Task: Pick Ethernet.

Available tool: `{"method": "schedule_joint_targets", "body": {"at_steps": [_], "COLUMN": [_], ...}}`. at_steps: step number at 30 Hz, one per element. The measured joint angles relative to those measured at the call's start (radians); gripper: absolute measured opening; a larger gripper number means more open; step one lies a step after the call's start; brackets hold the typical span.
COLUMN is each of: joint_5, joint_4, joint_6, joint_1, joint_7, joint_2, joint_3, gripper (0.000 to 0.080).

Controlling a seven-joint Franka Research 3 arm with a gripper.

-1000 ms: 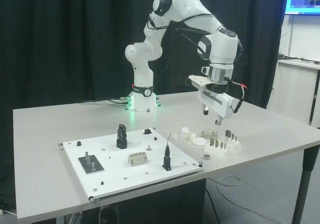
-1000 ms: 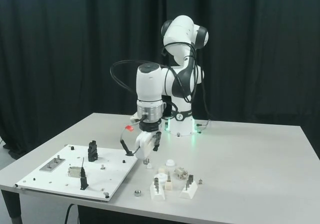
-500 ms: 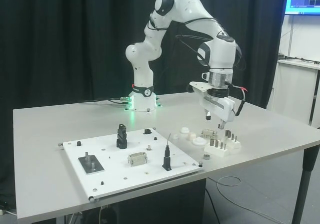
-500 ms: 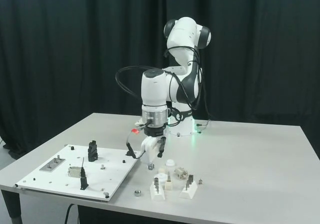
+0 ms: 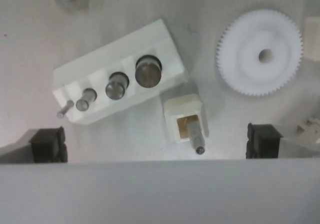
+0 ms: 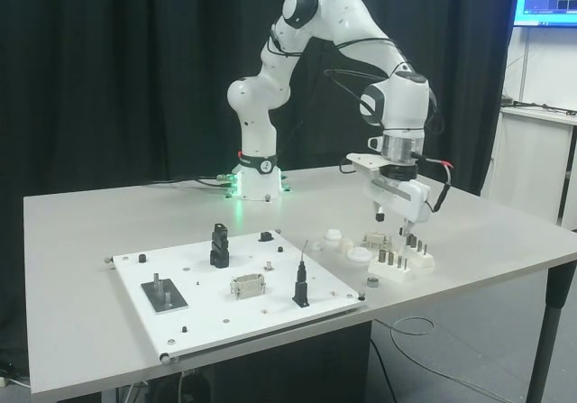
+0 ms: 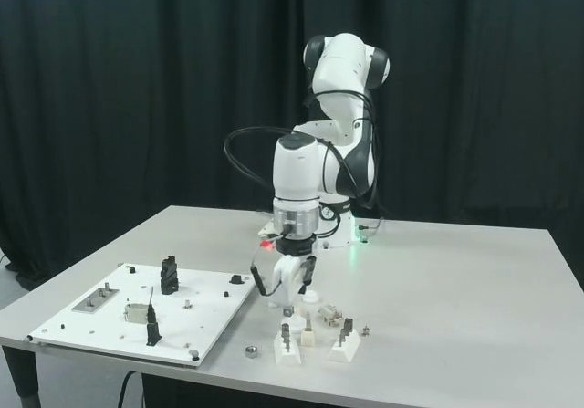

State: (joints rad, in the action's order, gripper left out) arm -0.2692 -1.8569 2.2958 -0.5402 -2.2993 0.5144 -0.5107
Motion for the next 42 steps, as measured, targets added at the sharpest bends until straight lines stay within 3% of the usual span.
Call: {"method": "schedule_joint_targets", "body": {"at_steps": [30,42], "joint_5": [-0.017,-0.031], "joint_4": [-0.072,-0.115], "joint_6": [0.079,0.139], "joint_1": [-0.036,-0.049], "joint_7": [-0.001,0.014], "joint_2": [0.0,0.0], "joint_3": [-0.011,-0.008], "gripper": [0.08,0.08]}}
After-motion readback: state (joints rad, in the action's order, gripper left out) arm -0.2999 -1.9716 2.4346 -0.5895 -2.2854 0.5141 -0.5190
